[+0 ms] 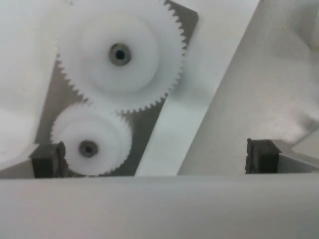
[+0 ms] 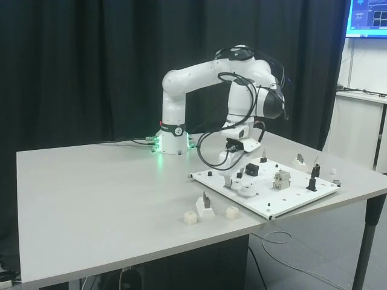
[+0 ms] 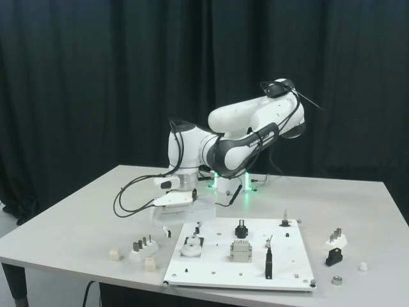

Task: Pick small gear.

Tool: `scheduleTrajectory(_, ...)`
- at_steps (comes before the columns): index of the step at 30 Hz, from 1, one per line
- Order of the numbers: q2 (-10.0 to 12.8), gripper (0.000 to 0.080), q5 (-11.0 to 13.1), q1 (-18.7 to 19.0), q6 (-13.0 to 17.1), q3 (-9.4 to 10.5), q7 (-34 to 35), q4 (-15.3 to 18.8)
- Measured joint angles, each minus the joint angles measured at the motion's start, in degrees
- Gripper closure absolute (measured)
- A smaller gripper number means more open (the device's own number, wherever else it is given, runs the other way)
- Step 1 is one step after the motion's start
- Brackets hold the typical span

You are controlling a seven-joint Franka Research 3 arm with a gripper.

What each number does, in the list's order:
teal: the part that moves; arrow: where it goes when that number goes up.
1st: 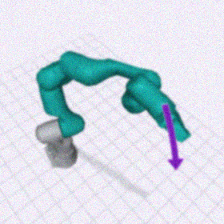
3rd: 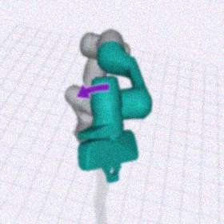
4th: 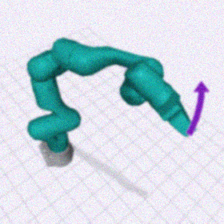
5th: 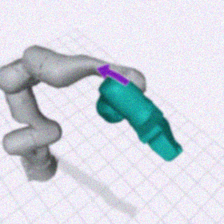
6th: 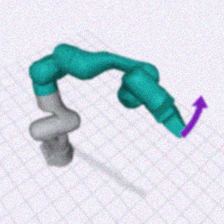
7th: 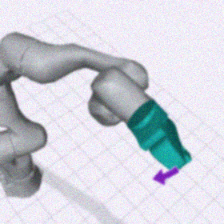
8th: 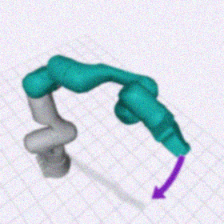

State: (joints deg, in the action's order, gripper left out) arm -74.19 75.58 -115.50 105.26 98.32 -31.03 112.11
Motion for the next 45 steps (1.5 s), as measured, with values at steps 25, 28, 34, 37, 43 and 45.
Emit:
scheduleTrajectory(25, 0.9, 0.0003, -1.4, 2.6, -4.0, -3.02, 3.0, -0.3)
scheduleTrajectory(28, 1.0, 0.0003, -1.4, 2.8, -4.9, -3.41, 3.0, -0.5)
scheduleTrajectory(34, 1.3, 0.0003, -1.3, 3.6, -6.4, -3.79, 3.5, -1.0)
scheduleTrajectory(37, 1.5, 0.0003, -1.3, 4.2, -7.3, -3.89, 4.2, -1.1)
scheduleTrajectory(43, 1.5, 0.0003, -1.3, 5.7, -10.1, -4.49, 7.4, -1.1)
scheduleTrajectory(45, 1.5, 0.0003, -1.3, 6.2, -11.2, -4.73, 9.5, -1.1)
